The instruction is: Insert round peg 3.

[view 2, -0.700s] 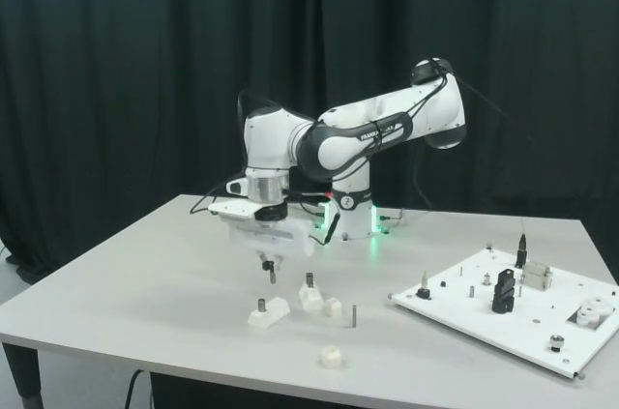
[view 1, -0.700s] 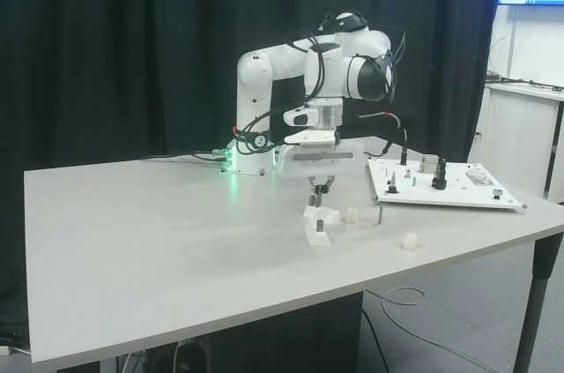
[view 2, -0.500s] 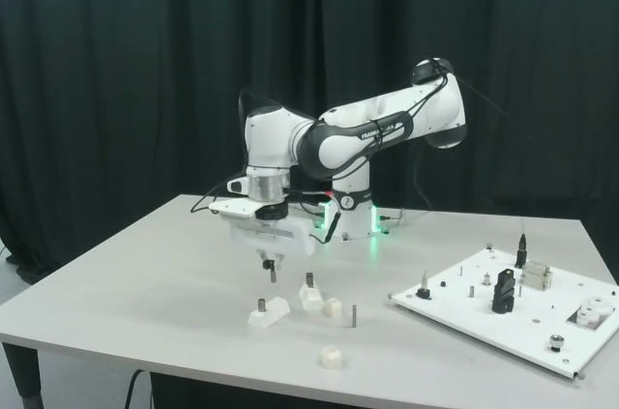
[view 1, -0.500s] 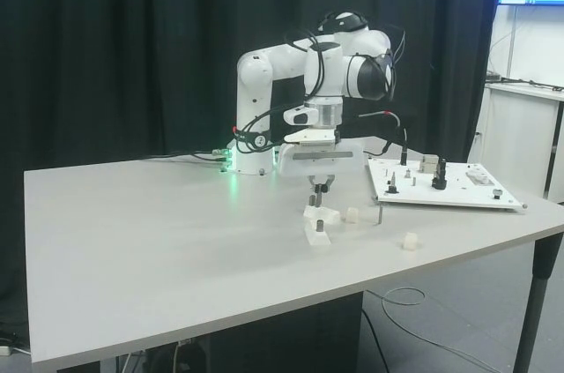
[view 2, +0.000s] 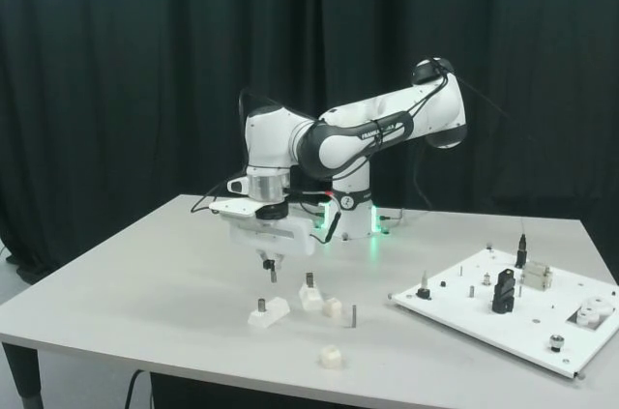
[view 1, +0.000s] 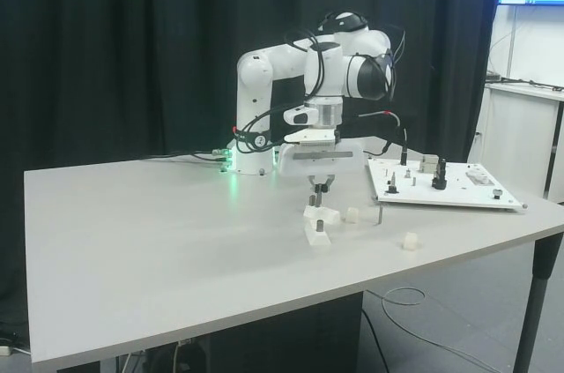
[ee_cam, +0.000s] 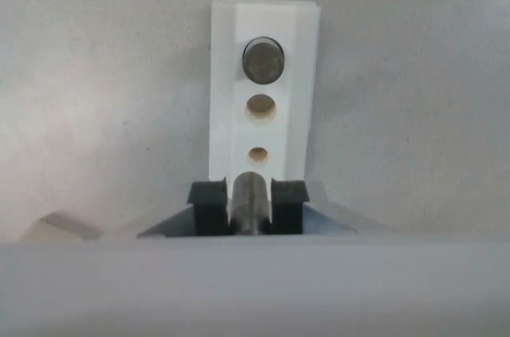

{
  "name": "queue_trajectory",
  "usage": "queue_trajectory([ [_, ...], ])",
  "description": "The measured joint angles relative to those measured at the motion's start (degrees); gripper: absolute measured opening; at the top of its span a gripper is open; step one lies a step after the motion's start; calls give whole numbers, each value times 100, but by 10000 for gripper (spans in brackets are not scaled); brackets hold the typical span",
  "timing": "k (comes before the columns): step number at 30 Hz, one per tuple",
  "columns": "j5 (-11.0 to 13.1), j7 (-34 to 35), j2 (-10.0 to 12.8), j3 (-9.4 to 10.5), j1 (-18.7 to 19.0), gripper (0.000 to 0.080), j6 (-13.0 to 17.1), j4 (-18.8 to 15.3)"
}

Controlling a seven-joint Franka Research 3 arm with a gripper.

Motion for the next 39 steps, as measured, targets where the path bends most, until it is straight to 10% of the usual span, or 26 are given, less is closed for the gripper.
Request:
queue_trajectory([
  [39, 39, -543, -1, 0, 63, 114, 44, 3],
])
